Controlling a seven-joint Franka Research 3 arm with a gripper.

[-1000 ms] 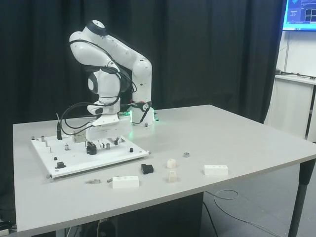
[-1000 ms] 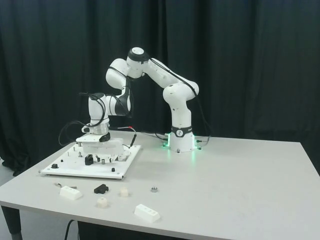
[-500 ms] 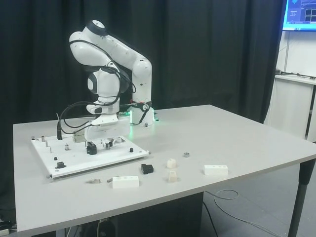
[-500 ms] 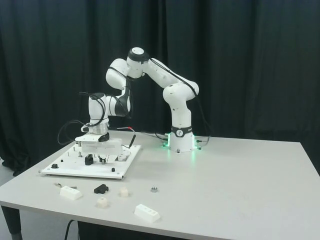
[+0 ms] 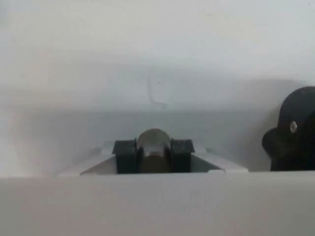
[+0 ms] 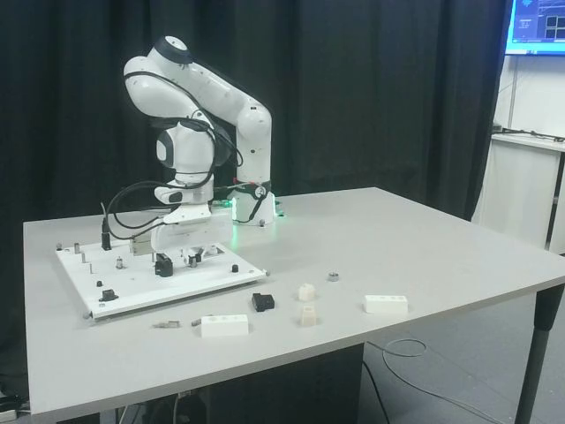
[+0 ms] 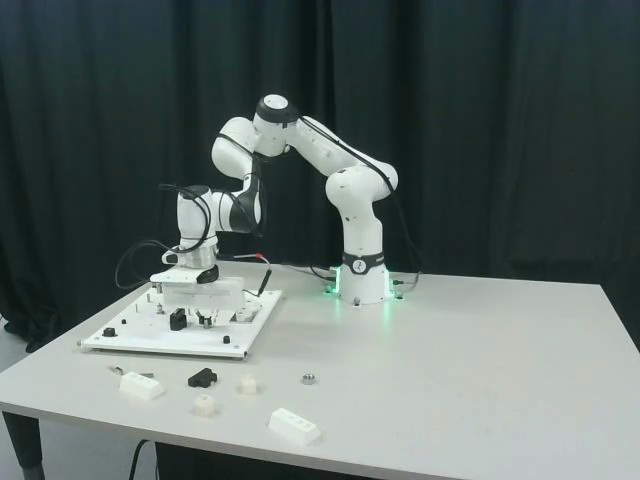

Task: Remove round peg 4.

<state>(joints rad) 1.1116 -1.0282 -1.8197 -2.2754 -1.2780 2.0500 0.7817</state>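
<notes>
Folded high at the elbow, wrist turned straight down over the white rectangular board (image 6: 132, 287) on the grey desk (image 6: 424, 243). End effector (image 5: 154, 156) just above the board, black fingertip pads (image 5: 125, 156) clamped on the small grey metal round peg (image 5: 153, 147), upright between them beside a black knob (image 5: 294, 132).

Black curtains (image 7: 480, 120) hang behind the grey counter (image 6: 424, 238) — wall to wall in both room views. At one side stand a lit screen (image 6: 537, 26) and a white cabinet (image 6: 521, 181) — well apart.
</notes>
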